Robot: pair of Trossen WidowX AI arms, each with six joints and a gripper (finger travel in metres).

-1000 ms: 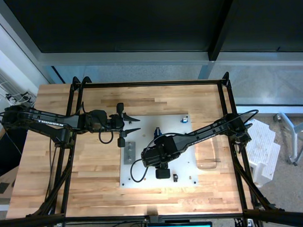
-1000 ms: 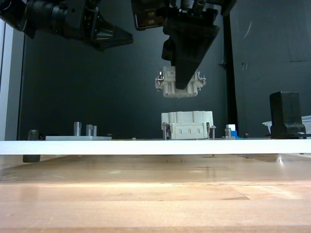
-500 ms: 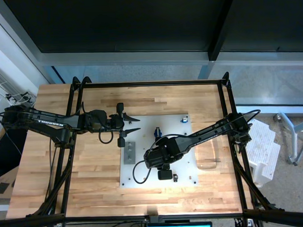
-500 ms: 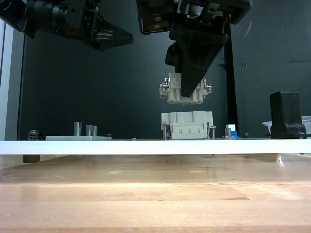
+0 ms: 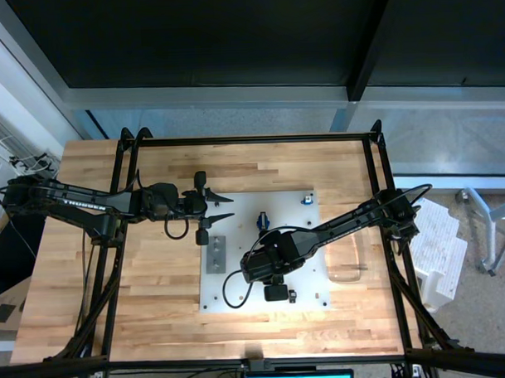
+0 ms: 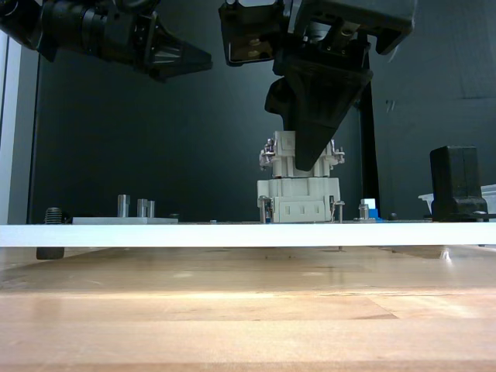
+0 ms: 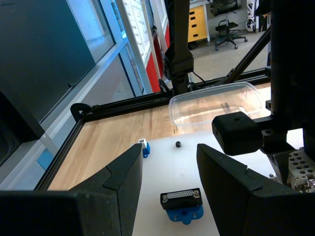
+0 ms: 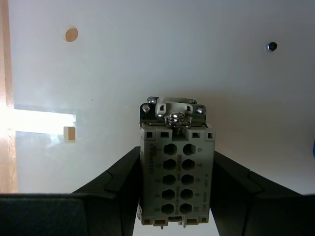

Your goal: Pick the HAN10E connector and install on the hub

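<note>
Low view: right gripper point(image 6: 314, 157), HAN10E connector point(image 6: 282, 159) level on hub point(image 6: 298, 200); left gripper point(image 6: 192, 57) aloft

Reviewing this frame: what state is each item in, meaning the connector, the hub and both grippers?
HAN10E connector: upright, clamped in the right gripper, underside meeting the top of the hub; full seating cannot be told.
hub: upright on the white board, directly under the connector.
right gripper: shut on the HAN10E connector.
left gripper: open, holding nothing, raised near the board's far left corner.
</note>
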